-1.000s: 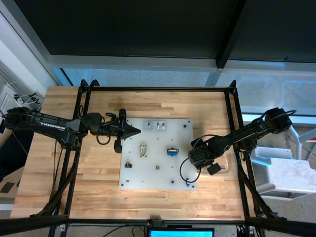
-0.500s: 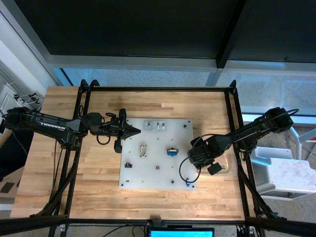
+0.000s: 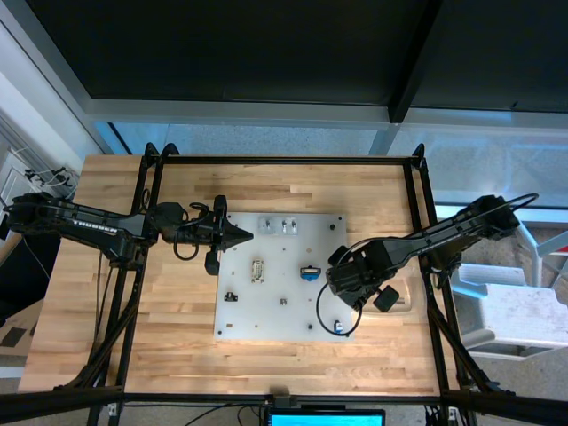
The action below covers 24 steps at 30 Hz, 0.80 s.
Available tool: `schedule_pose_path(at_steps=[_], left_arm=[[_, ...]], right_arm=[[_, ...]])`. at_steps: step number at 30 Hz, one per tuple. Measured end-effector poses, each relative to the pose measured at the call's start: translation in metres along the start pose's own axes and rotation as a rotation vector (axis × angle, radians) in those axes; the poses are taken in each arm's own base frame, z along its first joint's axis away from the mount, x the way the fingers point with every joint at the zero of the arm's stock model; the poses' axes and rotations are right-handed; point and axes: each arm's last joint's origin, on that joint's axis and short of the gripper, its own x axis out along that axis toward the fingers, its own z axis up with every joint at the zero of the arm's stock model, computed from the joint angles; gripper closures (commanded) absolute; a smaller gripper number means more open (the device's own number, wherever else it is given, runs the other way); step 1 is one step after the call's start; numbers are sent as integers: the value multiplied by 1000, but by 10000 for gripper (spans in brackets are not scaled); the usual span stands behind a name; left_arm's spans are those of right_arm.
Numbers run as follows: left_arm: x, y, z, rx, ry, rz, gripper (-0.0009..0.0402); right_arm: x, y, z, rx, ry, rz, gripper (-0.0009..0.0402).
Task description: Pick the M12 fastener and fasten on the M12 threads
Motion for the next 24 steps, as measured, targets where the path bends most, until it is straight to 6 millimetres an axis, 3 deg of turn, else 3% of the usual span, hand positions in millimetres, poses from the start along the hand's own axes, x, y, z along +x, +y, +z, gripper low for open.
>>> schedule_pose_path(at_steps=[12, 24], left_arm=[[0, 0, 0, 0, 0, 0, 393], [0, 0, 0, 0, 1, 0, 393]], right_arm=[[-2, 1, 61, -340, -9, 0, 364], [7, -1, 110, -517, -7, -3, 364]])
